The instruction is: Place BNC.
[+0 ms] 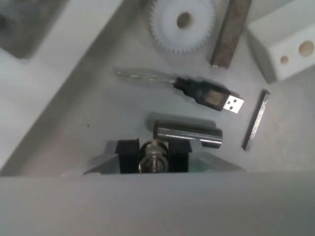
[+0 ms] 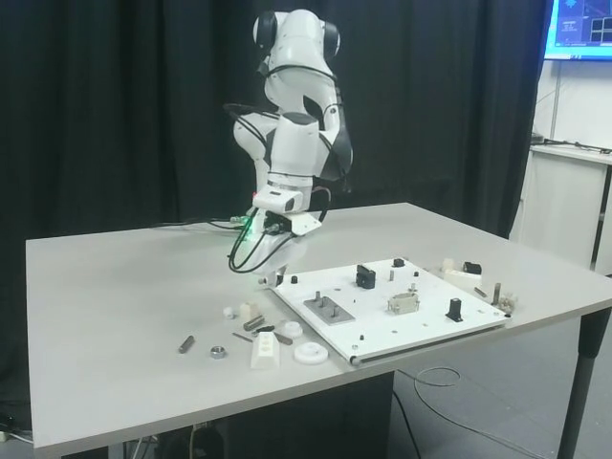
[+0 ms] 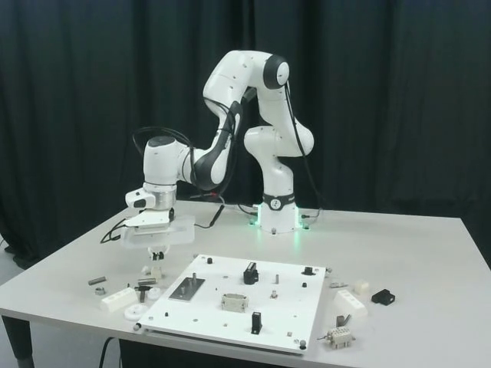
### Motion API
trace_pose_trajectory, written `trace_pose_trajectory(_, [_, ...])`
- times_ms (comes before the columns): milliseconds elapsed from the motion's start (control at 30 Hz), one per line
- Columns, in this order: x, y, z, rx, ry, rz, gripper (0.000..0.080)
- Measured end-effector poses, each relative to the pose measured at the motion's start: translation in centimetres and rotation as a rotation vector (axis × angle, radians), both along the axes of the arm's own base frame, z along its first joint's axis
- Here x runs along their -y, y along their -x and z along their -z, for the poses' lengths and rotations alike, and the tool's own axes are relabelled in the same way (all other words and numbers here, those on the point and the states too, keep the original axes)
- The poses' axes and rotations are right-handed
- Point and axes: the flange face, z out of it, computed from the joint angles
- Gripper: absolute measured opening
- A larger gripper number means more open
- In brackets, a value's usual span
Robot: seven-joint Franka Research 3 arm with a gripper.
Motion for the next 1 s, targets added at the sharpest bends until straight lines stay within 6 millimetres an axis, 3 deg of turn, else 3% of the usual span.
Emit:
trace_pose_trajectory(633, [1.3,0.6,2.3,0.002,-0.015,0.011,0.0120])
trace_pose_trajectory(667, [1.4,0.6,2.3,0.000,-0.015,0.009,0.0316])
trace_pose_trajectory(833, [1.4,0.7,2.5,-0.003,-0.014,0.000,0.0316])
trace_pose_trajectory(867, [1.4,0.7,2.5,-0.003,-0.014,-0.001,0.0639])
trace_pose_trajectory(1000, [1.6,0.7,2.5,-0.003,-0.012,-0.004,0.0639])
